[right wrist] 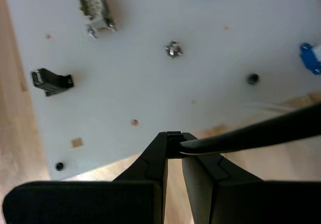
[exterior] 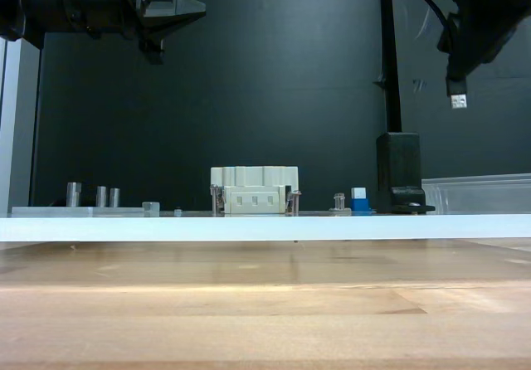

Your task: Remove the USB connector from the USB hub and place in the container

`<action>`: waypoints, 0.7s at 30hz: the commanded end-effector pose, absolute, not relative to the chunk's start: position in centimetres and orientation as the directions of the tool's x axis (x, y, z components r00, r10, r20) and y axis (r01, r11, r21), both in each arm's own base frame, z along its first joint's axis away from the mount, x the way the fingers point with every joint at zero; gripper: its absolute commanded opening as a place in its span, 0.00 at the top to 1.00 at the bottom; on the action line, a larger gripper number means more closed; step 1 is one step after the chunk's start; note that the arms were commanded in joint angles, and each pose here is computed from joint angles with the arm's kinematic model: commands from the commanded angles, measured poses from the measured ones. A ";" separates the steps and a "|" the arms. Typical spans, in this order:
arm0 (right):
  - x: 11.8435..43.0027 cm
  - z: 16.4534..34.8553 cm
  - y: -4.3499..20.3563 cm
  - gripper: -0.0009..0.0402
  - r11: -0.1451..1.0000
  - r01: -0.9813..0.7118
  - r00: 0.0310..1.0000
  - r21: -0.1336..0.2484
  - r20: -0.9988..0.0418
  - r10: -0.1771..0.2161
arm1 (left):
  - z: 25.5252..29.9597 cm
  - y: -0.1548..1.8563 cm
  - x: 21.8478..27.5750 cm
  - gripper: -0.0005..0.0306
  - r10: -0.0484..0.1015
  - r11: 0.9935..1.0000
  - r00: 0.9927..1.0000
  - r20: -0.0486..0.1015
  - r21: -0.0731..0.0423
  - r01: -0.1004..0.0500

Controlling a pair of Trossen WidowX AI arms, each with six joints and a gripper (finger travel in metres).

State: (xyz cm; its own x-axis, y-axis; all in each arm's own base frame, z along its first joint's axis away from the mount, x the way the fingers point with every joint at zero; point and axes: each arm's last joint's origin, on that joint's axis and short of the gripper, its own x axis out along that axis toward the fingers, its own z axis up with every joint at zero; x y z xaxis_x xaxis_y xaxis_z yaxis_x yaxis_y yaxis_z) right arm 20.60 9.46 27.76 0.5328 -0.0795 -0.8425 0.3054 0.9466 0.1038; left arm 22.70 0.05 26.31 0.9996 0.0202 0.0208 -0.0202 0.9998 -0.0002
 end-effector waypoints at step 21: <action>13.3 27.9 5.6 0.98 0.907 0.417 0.390 0.054 -0.912 -0.125 | 26.32 0.05 22.71 0.98 0.020 1.000 1.000 0.021 0.000 -0.020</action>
